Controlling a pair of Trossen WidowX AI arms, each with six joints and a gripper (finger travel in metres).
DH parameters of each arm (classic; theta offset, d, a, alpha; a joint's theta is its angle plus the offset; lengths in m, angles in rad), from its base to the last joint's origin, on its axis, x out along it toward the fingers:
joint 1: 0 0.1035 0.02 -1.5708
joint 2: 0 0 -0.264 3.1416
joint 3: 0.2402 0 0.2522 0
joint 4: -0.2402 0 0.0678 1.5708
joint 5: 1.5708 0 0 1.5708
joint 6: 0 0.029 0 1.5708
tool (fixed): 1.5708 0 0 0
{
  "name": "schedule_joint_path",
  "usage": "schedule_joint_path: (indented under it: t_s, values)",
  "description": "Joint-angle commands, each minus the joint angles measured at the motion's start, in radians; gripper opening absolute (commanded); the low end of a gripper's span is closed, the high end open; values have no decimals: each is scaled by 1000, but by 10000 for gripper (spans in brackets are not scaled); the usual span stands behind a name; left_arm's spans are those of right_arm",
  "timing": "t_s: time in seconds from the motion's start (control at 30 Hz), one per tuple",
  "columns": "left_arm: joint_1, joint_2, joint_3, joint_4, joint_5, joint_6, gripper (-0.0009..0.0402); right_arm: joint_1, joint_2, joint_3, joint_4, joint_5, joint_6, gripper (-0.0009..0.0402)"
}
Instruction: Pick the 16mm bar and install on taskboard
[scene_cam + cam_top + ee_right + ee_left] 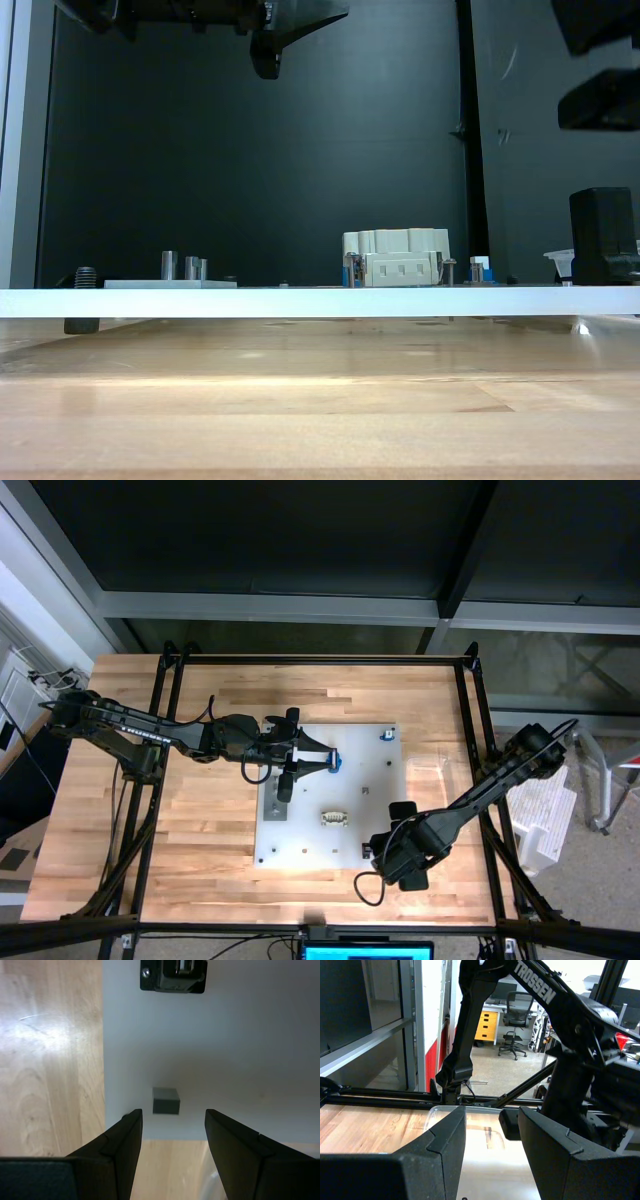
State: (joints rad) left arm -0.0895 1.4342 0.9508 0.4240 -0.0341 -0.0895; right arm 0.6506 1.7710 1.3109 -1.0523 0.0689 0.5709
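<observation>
Right gripper [173,1116], fingers spread and empty, hovers over a small grey block [165,1100] sitting near a corner of the taskboard [260,1050] (possibly the 16mm bar; unconfirmed). Left gripper [491,1116], also spread and empty, hangs above the taskboard. Best descent: centred, square to the block.

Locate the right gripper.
High view: right gripper hangs open over the near right corner of the board, above a grey block. The left gripper, open, is high over its far left; neither holds the 16mm bar, whose place I cannot tell.
</observation>
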Motion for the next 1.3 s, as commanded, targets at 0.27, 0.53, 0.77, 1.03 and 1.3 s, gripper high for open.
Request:
schedule_joint_path:
  t_s: [0.27, 0.53, 0.77, 1.03, 1.3]
  values:
    - [0, 0, 0, 0, 0, 0, 140, -43, -151, -2, -3, 99, -58, 148]
    - [0, 0, 0, 0, 0, 0, 140, -140, -313, -57, 104, 100, -143, 101]
    - [0, 0, 0, 0, 0, 0, 140, -233, -462, -123, 245, 97, -258, 51]
    - [0, 0, 0, 0, 0, 0, 140, -380, -613, -193, 412, 35, -408, 5]
    - [0, 0, 0, 0, 0, 0, 140, -547, -719, -289, 597, -93, -505, -1]
